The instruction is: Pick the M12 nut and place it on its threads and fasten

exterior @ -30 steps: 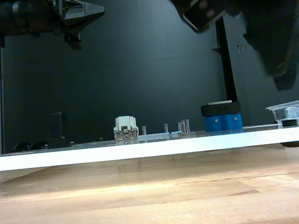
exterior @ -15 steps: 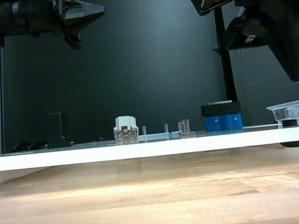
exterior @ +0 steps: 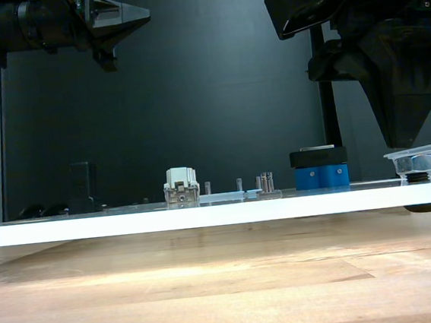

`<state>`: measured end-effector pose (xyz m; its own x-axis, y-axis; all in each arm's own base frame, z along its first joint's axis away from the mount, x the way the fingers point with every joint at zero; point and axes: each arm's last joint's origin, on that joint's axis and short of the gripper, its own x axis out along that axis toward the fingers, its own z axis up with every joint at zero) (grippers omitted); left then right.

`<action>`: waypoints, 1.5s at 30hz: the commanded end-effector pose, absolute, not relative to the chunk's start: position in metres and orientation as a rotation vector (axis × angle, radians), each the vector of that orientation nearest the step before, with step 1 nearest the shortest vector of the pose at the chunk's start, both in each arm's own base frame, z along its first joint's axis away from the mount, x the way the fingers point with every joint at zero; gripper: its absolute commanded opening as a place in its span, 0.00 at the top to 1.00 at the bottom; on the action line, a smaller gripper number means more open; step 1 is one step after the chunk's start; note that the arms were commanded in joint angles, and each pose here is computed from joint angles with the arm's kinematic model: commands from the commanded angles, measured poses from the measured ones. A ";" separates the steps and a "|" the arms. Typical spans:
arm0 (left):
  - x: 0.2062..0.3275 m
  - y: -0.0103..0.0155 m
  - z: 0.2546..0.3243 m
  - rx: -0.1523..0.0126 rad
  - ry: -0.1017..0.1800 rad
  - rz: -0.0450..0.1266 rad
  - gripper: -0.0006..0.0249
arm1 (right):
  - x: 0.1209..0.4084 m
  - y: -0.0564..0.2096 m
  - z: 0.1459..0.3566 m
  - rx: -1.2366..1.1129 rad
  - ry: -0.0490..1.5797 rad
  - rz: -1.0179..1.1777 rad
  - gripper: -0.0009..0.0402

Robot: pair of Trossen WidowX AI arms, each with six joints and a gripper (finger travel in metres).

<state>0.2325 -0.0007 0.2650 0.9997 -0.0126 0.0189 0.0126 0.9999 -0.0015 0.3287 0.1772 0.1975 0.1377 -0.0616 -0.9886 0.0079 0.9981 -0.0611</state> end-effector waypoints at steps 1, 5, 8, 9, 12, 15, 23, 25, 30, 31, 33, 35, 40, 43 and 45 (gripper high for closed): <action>0.233 -0.0006 0.2651 -0.002 -0.019 -0.012 0.97 | 0.328 0.177 0.195 -0.056 1.440 -0.048 0.98; 0.233 -0.0006 0.2651 -0.002 -0.019 -0.013 0.98 | 0.327 0.176 0.192 -0.060 1.447 -0.049 0.98; 0.233 -0.0006 0.2651 -0.002 -0.019 -0.012 0.98 | 0.326 0.176 0.189 -0.055 1.454 -0.039 0.98; 0.233 -0.0006 0.2651 -0.002 -0.019 -0.012 0.98 | 0.325 0.176 0.187 -0.049 1.458 -0.031 0.98; 0.233 -0.0006 0.2651 -0.002 -0.019 -0.013 0.98 | 0.324 0.177 0.182 -0.016 1.474 0.007 0.98; 0.233 -0.0006 0.2651 -0.002 -0.019 -0.012 0.98 | 0.323 0.178 0.178 0.023 1.492 0.049 0.98; 0.233 -0.0006 0.2651 -0.002 -0.019 -0.012 0.98 | 0.321 0.183 0.173 0.121 1.536 0.163 0.98; 0.233 -0.0006 0.2651 -0.002 -0.019 -0.013 0.98 | 0.320 0.184 0.173 0.127 1.538 0.173 0.98; 0.233 -0.0007 0.2651 -0.002 -0.019 -0.013 0.98 | 0.320 0.184 0.173 0.126 1.538 0.173 0.98; 0.233 -0.0006 0.2651 -0.002 -0.020 -0.012 0.98 | 0.320 0.184 0.173 0.125 1.538 0.173 0.98; 0.233 -0.0007 0.2650 -0.002 -0.019 -0.013 0.98 | 0.320 0.184 0.173 0.125 1.537 0.173 0.98; 0.233 -0.0006 0.2650 -0.002 -0.019 -0.013 0.98 | 0.320 0.184 0.173 0.123 1.537 0.172 0.98; 0.233 -0.0006 0.2650 -0.002 -0.019 -0.012 0.98 | 0.320 0.184 0.173 0.123 1.537 0.171 0.98; 0.233 -0.0006 0.2650 -0.002 -0.019 -0.013 0.98 | 0.320 0.184 0.175 0.121 1.541 0.169 0.98; 0.233 -0.0006 0.2650 -0.002 -0.019 -0.012 0.98 | 0.319 0.184 0.179 0.123 1.536 0.171 0.98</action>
<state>0.2325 -0.0007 0.2649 0.9997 -0.0126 0.0185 0.0126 0.9999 -0.0015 0.3197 0.1841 0.1750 0.0219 0.1858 -0.9823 -0.0330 0.9822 0.1851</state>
